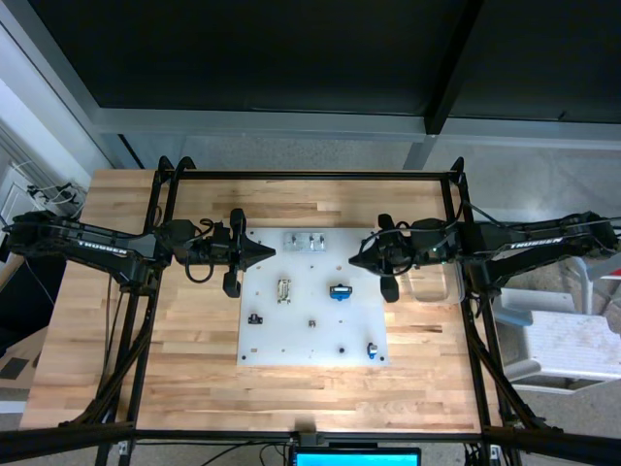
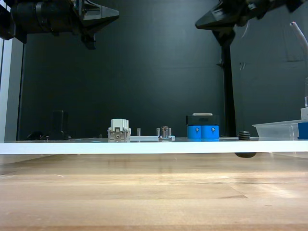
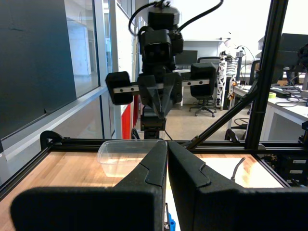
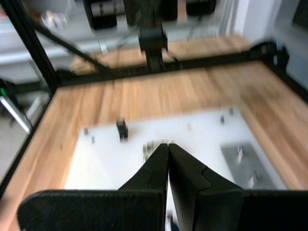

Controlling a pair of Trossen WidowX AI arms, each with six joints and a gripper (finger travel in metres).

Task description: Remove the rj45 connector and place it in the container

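The rj45 connector [image 1: 372, 349] is a tiny pale plug seated in a small blue socket piece at the near right corner of the white board [image 1: 291, 335]. The container [image 1: 433, 282], a clear plastic bin, stands on the wood just right of the board; it also shows in the low view [image 2: 281, 129] and the left wrist view [image 3: 126, 156]. My left gripper [image 1: 268, 252] hovers shut, high over the board's far left edge. My right gripper [image 1: 353, 260] hovers shut over the far right part, beside the container. Both grippers hold nothing [image 3: 167, 144] [image 4: 168, 145].
On the board stand a larger blue block [image 1: 340, 290], a beige oblong connector [image 1: 284, 291], a small black part [image 1: 255, 318] and a clear fixture [image 1: 304, 241] at the far edge. A black frame [image 1: 310, 176] surrounds the table.
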